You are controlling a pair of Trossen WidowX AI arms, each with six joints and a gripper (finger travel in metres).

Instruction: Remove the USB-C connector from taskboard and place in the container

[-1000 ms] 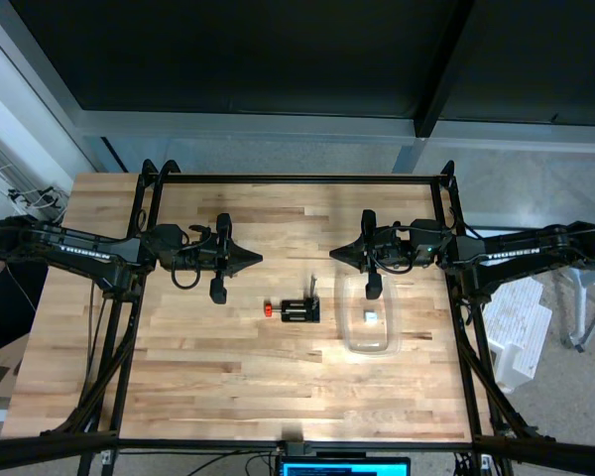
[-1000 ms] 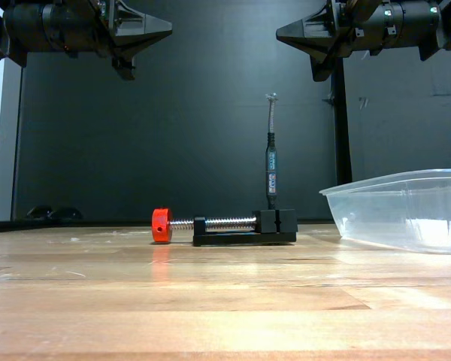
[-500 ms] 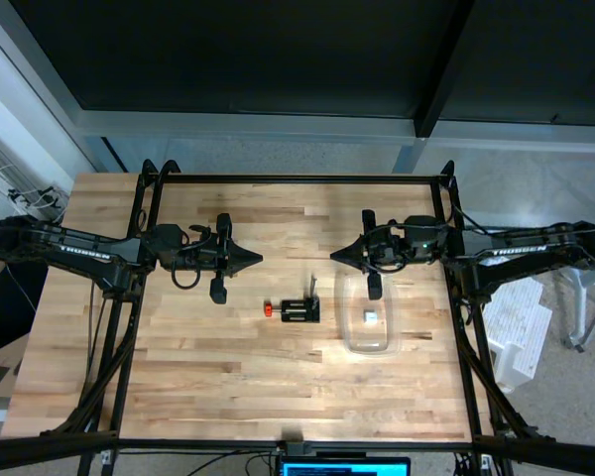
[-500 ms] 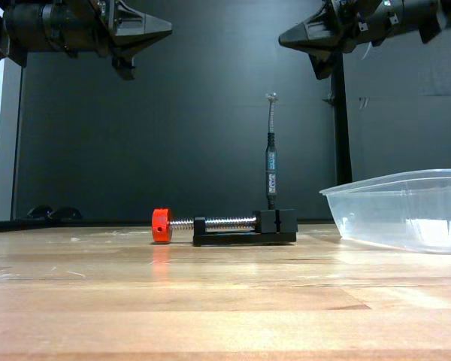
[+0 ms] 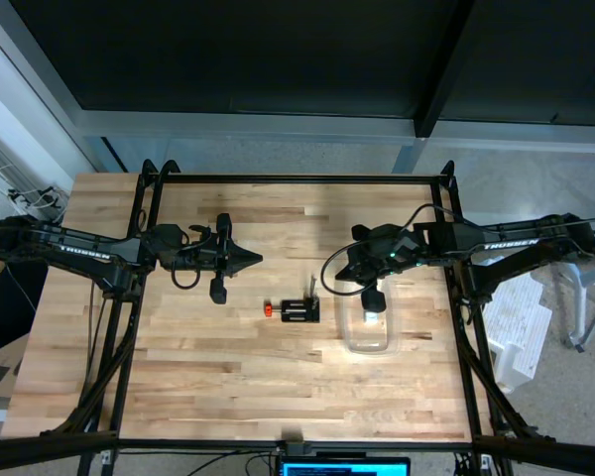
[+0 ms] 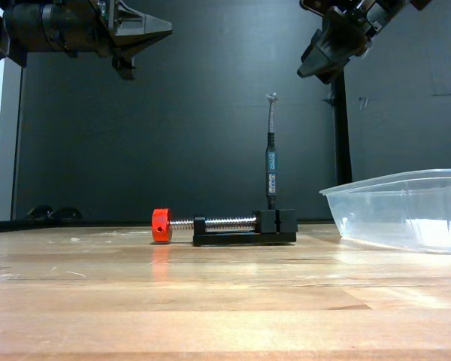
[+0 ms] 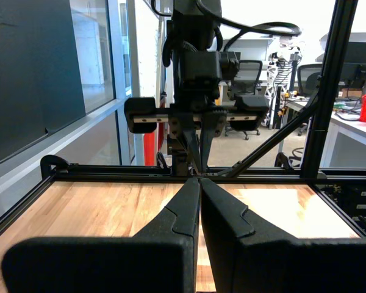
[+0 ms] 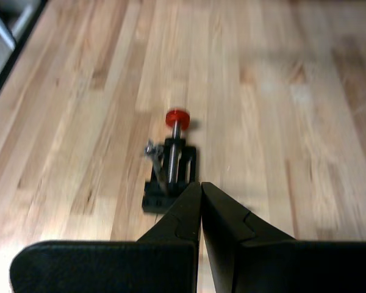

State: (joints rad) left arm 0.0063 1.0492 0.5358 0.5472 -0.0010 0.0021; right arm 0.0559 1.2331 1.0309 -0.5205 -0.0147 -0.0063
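Right gripper [image 8: 200,186]: fingers pressed together, nothing held. Hangs high over table [image 5: 228,377], nose tilted down twd taskboard [image 8: 171,177], above and right of it in low view.
Left gripper [image 7: 199,183]: fingers likewise closed on each other, empty, parked high at left, well apart from work.
USB-C connector [image 6: 271,169]: seated in taskboard at end away from red-orange knob [image 6: 160,225], not yet pulled. Long axis vertical, plug end down, cable stub [image 6: 271,113] up.
Container [image 6: 406,210]: near taskboard, on its right.
Step, by judgement: approach, pre-grasp.
Next move calls for: fingers spread, descent to straddle connector body, pinch, straight lift along its axis.
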